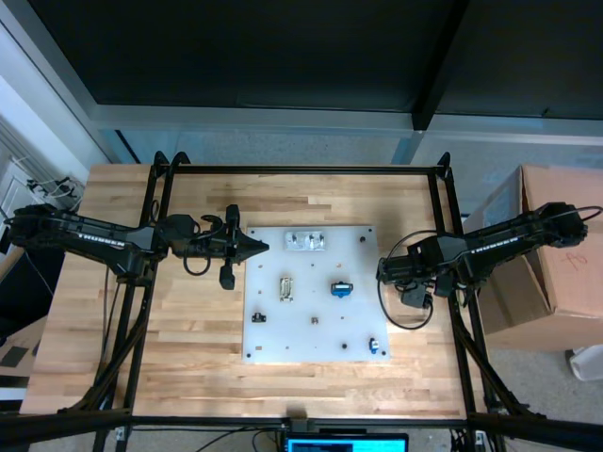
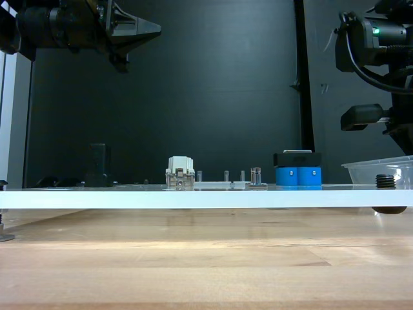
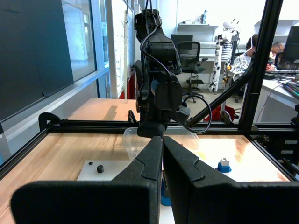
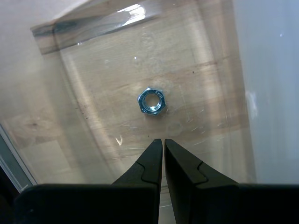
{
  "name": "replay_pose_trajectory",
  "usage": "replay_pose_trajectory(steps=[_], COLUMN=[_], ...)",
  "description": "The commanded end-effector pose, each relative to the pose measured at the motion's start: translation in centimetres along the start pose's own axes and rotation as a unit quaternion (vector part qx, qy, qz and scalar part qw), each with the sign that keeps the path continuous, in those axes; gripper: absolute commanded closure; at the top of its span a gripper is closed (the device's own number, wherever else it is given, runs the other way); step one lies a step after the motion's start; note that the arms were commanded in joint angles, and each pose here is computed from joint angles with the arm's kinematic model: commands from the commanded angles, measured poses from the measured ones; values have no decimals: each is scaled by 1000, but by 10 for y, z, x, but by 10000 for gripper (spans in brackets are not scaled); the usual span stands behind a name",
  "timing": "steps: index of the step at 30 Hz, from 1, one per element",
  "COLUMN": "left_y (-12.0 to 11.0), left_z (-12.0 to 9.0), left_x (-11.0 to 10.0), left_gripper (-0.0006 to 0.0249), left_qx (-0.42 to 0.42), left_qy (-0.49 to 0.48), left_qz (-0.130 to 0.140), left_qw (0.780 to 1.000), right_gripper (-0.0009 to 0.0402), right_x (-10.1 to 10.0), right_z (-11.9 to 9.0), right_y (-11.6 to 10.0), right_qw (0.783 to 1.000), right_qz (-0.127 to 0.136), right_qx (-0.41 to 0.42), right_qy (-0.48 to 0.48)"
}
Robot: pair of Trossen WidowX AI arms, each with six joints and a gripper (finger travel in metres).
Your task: Pick the M12 nut and place it on its threads and fasten
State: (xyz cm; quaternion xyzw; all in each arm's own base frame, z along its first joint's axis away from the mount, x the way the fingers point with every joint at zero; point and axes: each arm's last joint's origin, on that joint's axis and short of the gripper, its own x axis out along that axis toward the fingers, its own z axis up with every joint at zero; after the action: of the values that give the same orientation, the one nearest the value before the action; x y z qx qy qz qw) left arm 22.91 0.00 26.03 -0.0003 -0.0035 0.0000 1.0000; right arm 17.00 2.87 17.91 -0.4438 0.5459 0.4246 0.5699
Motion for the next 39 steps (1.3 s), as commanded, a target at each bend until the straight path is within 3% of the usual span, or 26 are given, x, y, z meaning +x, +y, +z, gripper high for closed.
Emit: replay_pose_trajectory(steps=[1, 8, 17, 30, 39], left_y=[0, 0, 0, 0, 0], left_z=[0, 0, 0, 0, 0], left_x=[0, 0, 0, 0, 0], left_gripper=[243, 243, 243, 243, 243], left_qx=[0, 0, 0, 0, 0], left_qy=[0, 0, 0, 0, 0], left_qz=[0, 0, 0, 0, 0], left_qw=[1000, 1000, 1000, 1000, 1000], right_gripper=[378, 314, 246, 238, 238], right_x=[-2, -13, -10, 5, 12], right_z=[3, 7, 8, 11, 12], right_y=[0, -8, -6, 0, -1], right_qw=[999, 996, 994, 993, 993], right_qz=[-3, -12, -3, 15, 11], right_qx=[-45, -93, -111, -118, -118], right_qy=[-1, -5, -2, -1, -4])
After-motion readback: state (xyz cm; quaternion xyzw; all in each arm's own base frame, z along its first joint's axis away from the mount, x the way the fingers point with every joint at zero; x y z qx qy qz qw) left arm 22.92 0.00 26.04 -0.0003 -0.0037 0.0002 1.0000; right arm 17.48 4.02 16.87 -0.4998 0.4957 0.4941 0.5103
